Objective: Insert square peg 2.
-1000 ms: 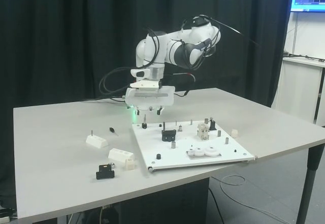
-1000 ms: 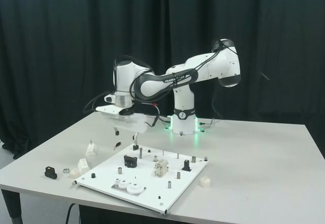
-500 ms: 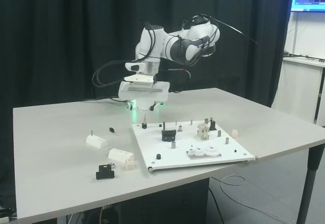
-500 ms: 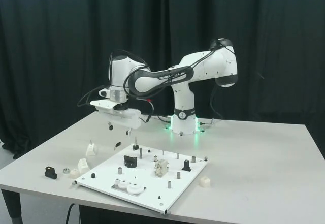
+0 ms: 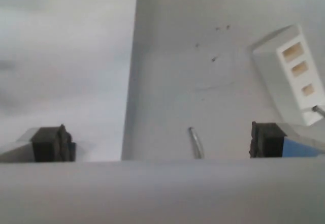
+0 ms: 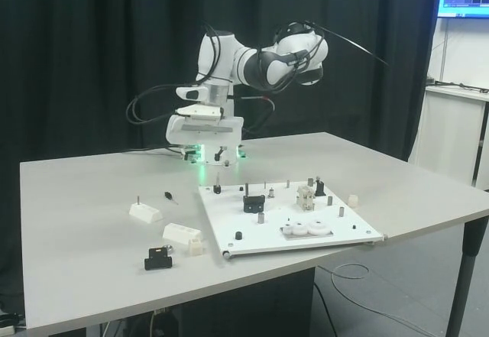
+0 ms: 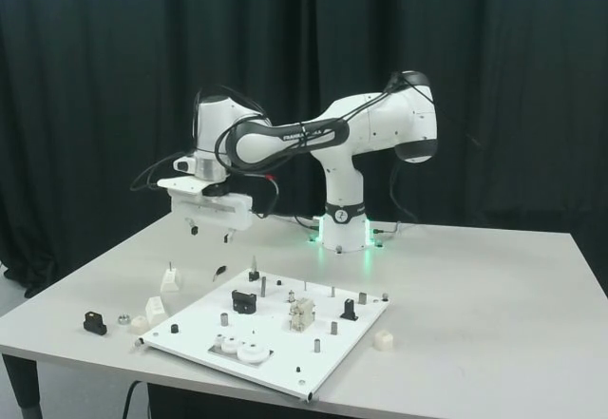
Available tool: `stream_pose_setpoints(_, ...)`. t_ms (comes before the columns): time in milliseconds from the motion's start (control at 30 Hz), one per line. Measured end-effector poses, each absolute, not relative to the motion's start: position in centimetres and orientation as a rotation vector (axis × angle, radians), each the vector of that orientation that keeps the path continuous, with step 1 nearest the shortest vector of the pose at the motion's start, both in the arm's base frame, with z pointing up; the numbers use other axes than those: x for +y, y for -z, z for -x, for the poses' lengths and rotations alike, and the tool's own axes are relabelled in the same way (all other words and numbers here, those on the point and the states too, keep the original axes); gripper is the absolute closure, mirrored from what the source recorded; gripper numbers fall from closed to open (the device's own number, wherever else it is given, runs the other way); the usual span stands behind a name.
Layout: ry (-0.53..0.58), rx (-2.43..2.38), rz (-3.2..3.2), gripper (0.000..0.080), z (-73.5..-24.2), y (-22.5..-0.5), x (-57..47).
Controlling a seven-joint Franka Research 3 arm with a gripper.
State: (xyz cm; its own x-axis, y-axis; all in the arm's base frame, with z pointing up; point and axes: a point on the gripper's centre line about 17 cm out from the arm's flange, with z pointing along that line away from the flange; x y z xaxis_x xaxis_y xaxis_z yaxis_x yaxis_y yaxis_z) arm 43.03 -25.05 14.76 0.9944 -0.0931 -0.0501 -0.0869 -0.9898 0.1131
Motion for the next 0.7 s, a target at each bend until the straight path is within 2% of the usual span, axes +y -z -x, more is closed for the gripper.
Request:
stream_pose_setpoints(433,-0.024,-0.227,-3.083,0.0003,-44.8,-14.1,-22.9)
stream_pose_setpoints(700,-0.052,-0.249,-3.146,0.0003,-45.5,-13.1,-18.8)
